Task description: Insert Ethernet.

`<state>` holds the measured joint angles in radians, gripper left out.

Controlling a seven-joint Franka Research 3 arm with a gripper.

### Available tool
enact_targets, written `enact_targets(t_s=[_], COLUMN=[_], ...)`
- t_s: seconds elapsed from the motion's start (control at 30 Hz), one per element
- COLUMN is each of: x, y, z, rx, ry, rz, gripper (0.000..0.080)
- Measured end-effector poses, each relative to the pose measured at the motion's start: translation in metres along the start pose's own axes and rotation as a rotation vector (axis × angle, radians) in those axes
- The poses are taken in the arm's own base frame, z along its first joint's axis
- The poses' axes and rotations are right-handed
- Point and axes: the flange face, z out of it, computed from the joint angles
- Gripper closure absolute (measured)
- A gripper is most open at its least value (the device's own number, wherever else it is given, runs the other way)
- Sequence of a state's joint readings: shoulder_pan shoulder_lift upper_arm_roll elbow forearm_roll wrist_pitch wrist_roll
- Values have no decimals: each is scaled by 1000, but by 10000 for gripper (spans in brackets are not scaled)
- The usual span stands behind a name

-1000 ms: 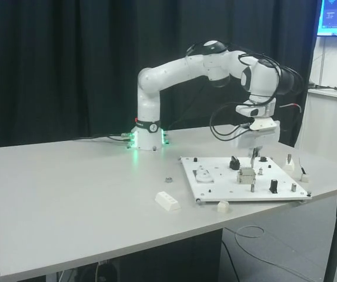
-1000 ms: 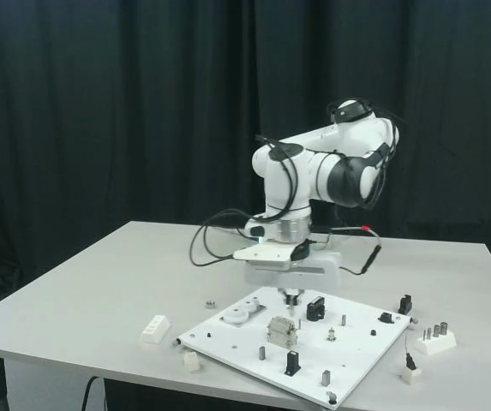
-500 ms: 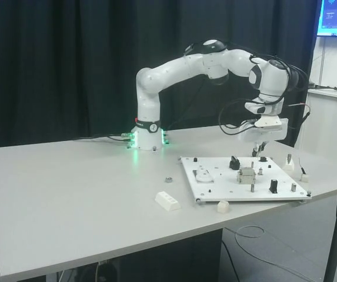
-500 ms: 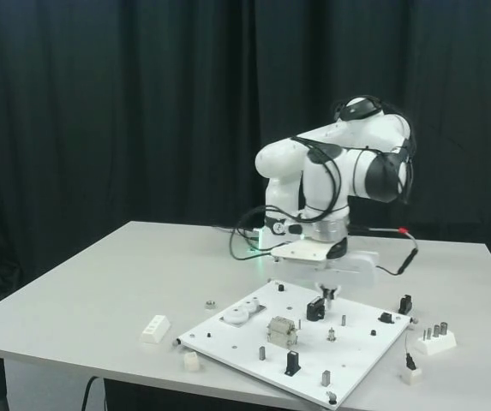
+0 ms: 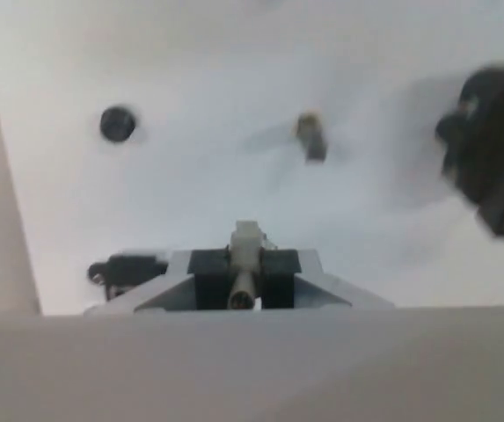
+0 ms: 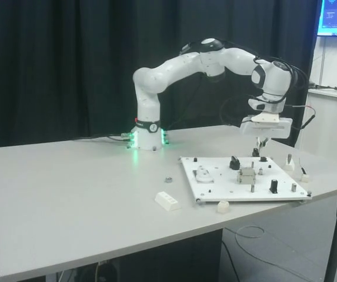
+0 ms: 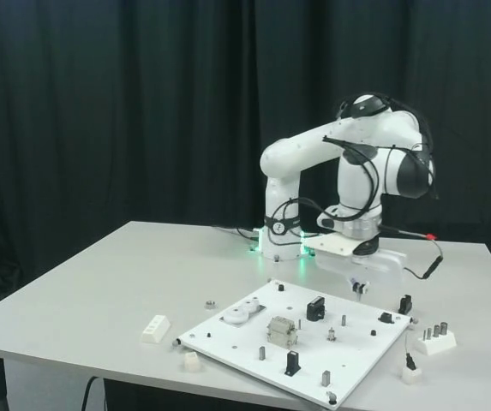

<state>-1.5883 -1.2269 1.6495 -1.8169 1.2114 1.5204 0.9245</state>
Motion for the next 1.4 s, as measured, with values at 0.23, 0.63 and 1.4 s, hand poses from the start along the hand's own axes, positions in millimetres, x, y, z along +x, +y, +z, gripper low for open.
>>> enact_targets(t_s=[0.23, 0.63, 1.4], x=[-27, -62, -95], y=[10, 22, 23], z=[0, 5, 18], rx=[21, 73, 197], ry=[33, 104, 111], rz=[109, 308, 901], gripper=[736, 736, 736])
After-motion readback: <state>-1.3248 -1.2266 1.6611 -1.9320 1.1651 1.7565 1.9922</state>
